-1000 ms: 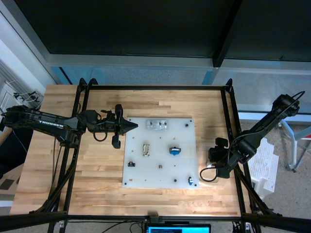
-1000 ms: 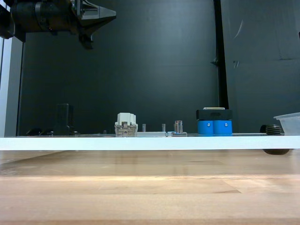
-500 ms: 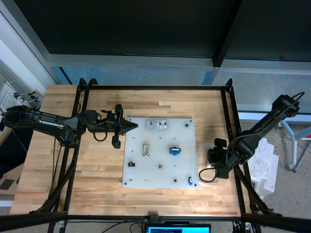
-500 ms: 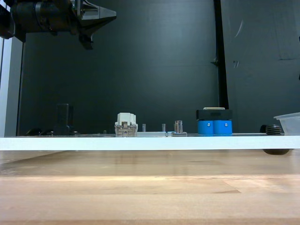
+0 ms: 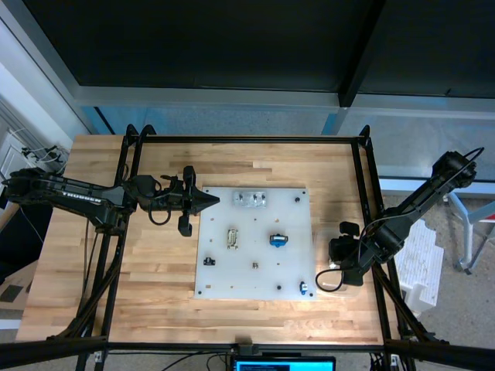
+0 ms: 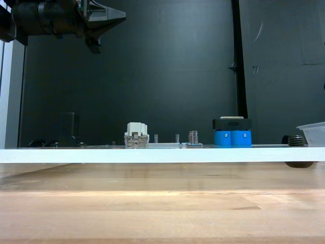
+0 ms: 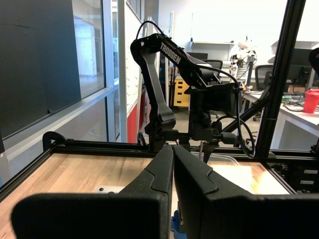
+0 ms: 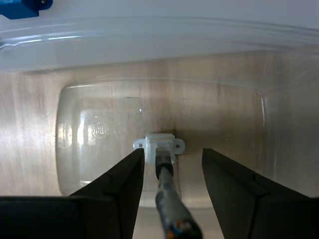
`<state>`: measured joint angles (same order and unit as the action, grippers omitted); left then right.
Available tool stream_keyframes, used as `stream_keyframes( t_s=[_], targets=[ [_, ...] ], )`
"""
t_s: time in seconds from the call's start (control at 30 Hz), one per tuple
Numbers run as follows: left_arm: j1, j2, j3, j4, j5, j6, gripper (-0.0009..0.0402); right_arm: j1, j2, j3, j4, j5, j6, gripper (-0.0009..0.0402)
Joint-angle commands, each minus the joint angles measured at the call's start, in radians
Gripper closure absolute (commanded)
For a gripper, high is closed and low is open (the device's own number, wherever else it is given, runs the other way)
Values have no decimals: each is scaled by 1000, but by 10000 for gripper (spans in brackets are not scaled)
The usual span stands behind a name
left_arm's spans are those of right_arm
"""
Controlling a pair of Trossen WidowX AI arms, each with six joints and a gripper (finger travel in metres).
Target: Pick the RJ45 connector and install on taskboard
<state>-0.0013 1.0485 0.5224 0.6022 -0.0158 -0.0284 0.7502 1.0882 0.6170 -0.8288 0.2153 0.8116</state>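
Now the pick is being set up: the right end effector (image 8: pixel 173 151), spread wide, is straddling the RJ45 connector (image 8: pixel 163 174) in the clear tray (image 8: pixel 89 129) by the tabletop's right edge; a square closing is likely coming next. The left end effector (image 7: pixel 173 149), pinched together, is hanging above the left edge of the taskboard (image 5: pixel 232 270).

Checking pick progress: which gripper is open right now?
The right gripper: it is open, straddling the RJ45 connector inside the clear tray. The left gripper is shut, raised near the left edge of the taskboard.
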Motion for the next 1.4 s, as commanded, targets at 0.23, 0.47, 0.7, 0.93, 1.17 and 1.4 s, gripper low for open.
stream_keyframes(
  t_s=[0.23, 0.47, 0.7, 0.93, 1.17, 1.4],
  targets=[
    [0, 0, 0, 0, 0, 0, 393, 0, 0, 1, 4, -2, -9, 285],
    [0, 1, 0, 0, 0, 0, 393, 0, 0, 3, 4, -17, -9, 329],
    [0, 0, 0, 0, 0, 0, 393, 0, 0, 6, 4, -17, -9, 377],
    [0, 0, 0, 0, 0, 0, 393, 0, -2, 8, 5, -20, -9, 391],
    [0, 0, 0, 0, 0, 0, 393, 0, -11, 36, -40, -24, -10, 393],
    [0, 0, 0, 0, 0, 0, 393, 0, -37, 109, -148, -24, -18, 393]
  ],
)
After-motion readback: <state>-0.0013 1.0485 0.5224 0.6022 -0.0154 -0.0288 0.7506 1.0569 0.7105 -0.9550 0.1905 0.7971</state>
